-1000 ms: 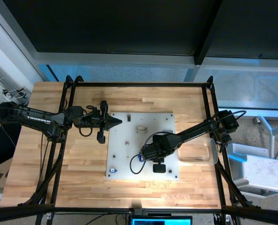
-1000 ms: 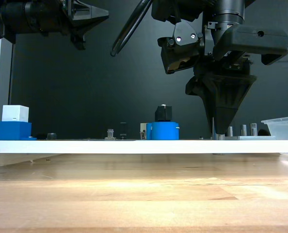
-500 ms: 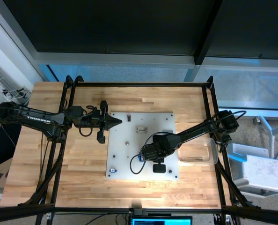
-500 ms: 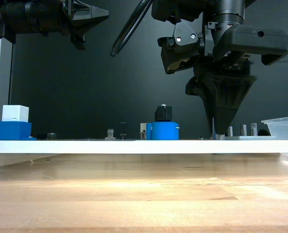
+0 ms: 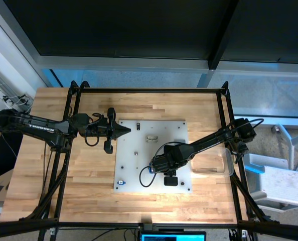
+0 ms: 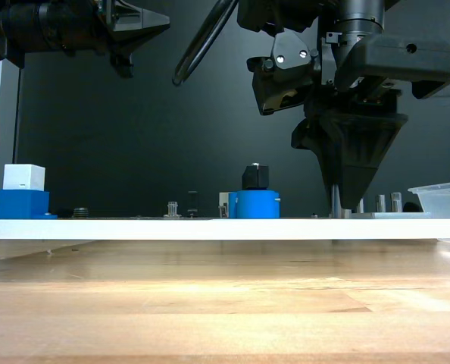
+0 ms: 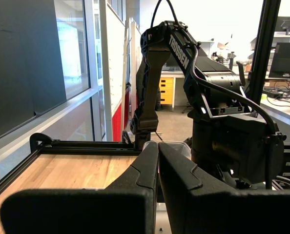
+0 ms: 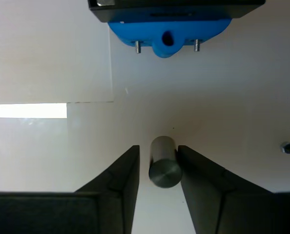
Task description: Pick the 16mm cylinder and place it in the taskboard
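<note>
Fingers [image 8: 119, 176] of the right hand [image 8: 157, 147] sit slightly parted either side of the 16mm cylinder [image 8: 163, 168], apparently released. It stands upright on the taskboard [image 8: 233, 97], seemingly seated, so only withdrawing the arm is left. The left hand [image 7: 158, 146], pressed closed, hangs parked at the board's left edge.

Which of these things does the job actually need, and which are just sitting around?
In the job:
- 16mm cylinder, upright on the taskboard
- right gripper, low around the cylinder

Just lying about:
- left gripper, parked high over the board's left edge
- clear plastic tray beside the board
- blue round block
- white cube on its blue base
</note>
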Controlling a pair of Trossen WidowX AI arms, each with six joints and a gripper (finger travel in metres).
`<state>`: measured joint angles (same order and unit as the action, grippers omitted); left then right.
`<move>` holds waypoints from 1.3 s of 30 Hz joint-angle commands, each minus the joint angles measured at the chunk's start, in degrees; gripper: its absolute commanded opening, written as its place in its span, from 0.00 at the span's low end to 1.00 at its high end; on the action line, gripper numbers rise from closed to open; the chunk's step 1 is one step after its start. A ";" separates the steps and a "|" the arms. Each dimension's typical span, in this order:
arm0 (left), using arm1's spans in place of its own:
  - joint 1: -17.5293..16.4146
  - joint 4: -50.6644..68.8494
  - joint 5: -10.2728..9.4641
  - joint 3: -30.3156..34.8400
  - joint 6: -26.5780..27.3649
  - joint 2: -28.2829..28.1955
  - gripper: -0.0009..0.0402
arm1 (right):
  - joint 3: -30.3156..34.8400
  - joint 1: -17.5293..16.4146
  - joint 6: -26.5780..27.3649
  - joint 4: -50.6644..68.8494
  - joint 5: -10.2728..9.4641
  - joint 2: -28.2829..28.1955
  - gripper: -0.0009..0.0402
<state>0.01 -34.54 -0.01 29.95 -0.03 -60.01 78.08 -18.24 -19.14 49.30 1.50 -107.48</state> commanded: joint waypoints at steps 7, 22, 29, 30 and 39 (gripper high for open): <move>0.00 0.00 0.00 0.00 0.00 0.00 0.02 | 0.07 -0.07 0.13 -0.02 0.46 0.13 0.40; 0.00 0.00 0.00 0.00 -0.02 0.00 0.02 | 0.07 -0.07 0.11 1.01 0.57 2.25 0.40; 0.00 0.00 0.00 0.00 0.00 0.00 0.02 | 0.07 -0.04 0.15 3.69 2.38 4.59 0.40; 0.00 0.00 0.02 0.00 -0.02 0.00 0.02 | 0.07 -0.04 0.15 4.11 2.93 4.92 0.40; -0.02 0.00 0.00 0.00 -0.02 0.00 0.02 | 0.07 -0.04 0.13 4.55 3.23 7.56 0.40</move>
<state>0.01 -34.54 -0.01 29.93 -0.03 -60.01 78.11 -18.26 -18.96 53.82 4.78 -100.27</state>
